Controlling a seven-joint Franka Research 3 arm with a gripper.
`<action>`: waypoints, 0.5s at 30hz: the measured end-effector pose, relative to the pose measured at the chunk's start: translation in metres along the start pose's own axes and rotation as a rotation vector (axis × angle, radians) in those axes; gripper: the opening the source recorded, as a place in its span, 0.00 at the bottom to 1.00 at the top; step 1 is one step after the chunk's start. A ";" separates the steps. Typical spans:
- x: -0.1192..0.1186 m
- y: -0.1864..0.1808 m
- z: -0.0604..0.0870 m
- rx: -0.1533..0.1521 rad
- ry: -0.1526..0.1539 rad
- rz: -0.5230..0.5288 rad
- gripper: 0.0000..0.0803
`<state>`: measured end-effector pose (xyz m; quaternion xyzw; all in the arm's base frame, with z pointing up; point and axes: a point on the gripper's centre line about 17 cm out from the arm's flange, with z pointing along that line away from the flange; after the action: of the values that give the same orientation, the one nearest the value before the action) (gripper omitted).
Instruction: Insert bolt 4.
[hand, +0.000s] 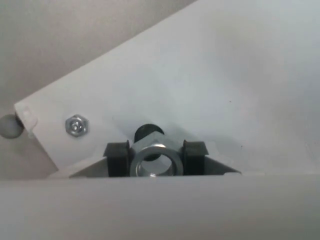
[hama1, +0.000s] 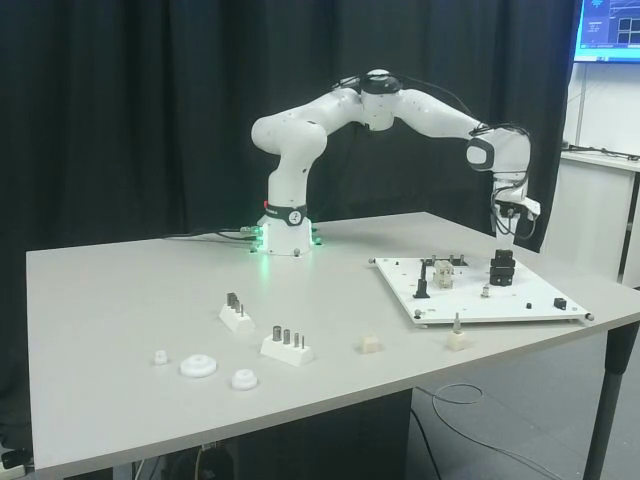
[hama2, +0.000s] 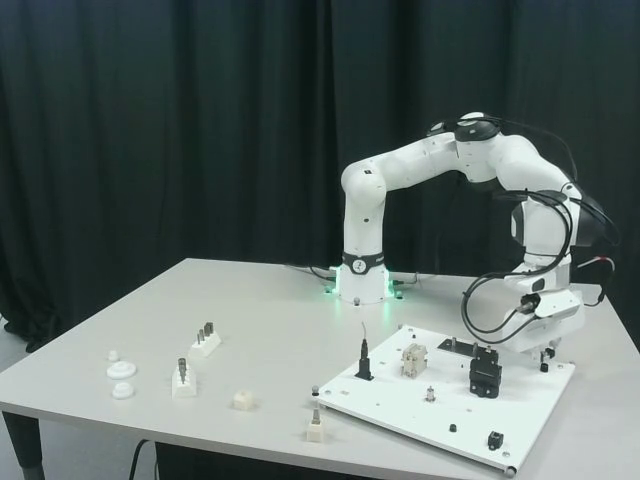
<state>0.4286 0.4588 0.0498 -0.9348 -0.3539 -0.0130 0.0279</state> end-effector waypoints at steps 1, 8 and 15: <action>0.000 0.000 0.001 0.001 0.000 0.001 0.28; -0.001 0.001 0.003 0.007 -0.004 0.005 0.28; -0.003 -0.001 0.005 0.012 -0.012 0.006 0.28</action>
<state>0.4256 0.4574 0.0449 -0.9357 -0.3514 -0.0054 0.0314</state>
